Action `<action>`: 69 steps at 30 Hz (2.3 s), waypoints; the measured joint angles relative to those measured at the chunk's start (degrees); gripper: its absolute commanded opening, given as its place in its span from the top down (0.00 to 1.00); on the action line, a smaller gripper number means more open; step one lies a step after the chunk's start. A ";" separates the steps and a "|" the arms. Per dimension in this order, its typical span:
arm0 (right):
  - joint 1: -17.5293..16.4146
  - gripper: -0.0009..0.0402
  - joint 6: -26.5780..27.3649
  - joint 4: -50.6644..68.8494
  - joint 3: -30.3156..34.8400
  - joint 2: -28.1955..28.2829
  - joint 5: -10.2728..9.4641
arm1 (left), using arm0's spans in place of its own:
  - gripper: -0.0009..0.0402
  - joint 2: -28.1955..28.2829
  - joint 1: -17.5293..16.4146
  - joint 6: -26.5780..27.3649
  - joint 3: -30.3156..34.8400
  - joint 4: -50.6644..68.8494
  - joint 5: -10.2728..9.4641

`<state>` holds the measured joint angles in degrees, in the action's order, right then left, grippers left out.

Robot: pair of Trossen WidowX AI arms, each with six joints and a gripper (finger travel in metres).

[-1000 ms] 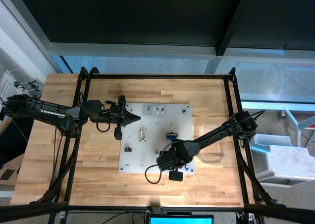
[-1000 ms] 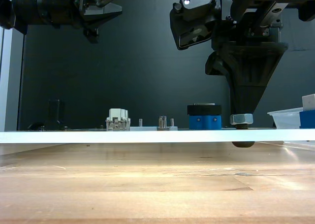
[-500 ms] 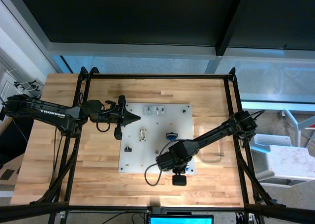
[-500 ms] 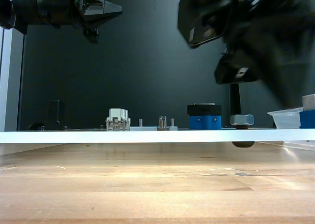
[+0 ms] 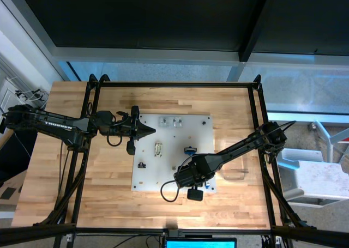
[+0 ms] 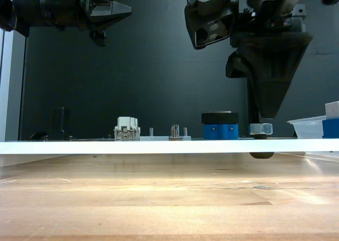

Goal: Pick the M12 fastener and fasten on the M12 threads

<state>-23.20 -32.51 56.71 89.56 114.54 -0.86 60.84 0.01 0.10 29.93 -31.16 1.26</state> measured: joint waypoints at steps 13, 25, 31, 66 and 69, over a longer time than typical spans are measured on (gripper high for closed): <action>-0.04 0.98 -3.34 -1.68 -1.92 0.31 2.80 | 0.98 0.02 0.00 0.02 0.00 0.00 -0.02; -0.07 0.98 1.53 -4.37 -2.51 0.35 -16.81 | 0.98 0.02 0.00 0.00 0.02 0.00 0.00; -0.17 0.98 2.86 -4.37 -2.47 0.13 -18.14 | 0.98 0.02 0.00 0.00 0.02 -0.02 0.00; -0.04 0.98 -2.62 -4.00 -2.38 0.33 -10.47 | 0.98 0.00 0.00 0.00 0.00 0.00 0.00; -0.24 0.98 -1.64 -3.52 -2.12 0.20 -16.39 | 0.98 0.00 0.00 0.02 0.00 -0.02 -0.02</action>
<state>-23.44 -34.15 53.19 87.44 114.74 -17.26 60.84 0.01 0.12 29.93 -31.18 1.23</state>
